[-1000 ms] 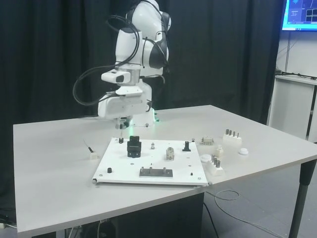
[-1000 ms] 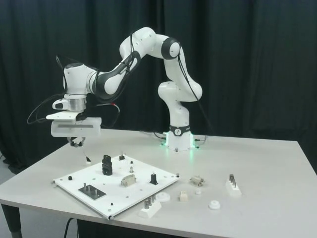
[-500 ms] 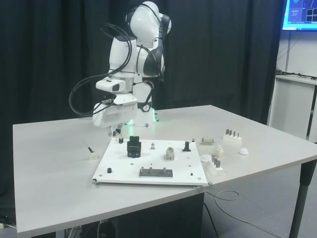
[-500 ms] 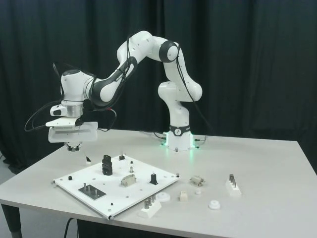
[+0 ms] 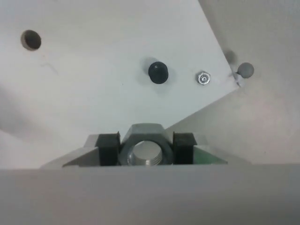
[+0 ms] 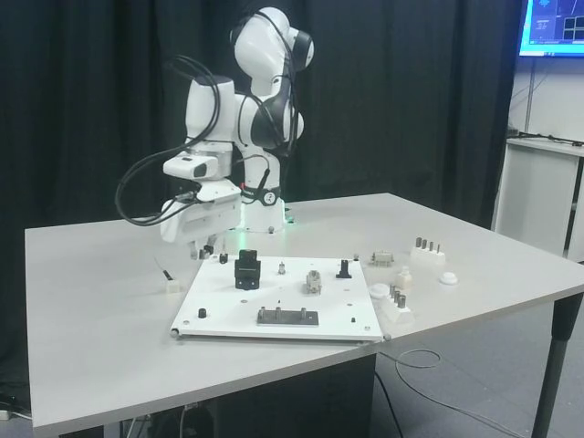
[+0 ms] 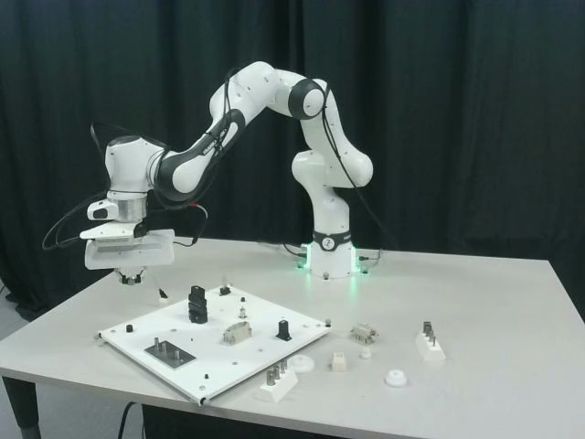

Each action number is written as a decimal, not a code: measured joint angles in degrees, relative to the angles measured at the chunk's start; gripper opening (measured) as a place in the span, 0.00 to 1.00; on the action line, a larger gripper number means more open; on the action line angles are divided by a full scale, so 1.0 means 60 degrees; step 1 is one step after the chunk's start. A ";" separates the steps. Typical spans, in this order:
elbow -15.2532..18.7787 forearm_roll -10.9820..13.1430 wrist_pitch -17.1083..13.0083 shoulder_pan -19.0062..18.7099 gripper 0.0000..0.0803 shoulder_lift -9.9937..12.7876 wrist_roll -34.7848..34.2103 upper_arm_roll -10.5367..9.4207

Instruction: Insert bolt 4.

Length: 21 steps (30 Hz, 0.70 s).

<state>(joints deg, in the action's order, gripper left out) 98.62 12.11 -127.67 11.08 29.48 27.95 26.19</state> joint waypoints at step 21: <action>-0.0484 0.0673 -0.0142 0.0307 0.29 0.0665 0.1904 0.0000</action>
<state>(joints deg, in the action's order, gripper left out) 95.71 16.15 -128.52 12.92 33.47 39.37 26.19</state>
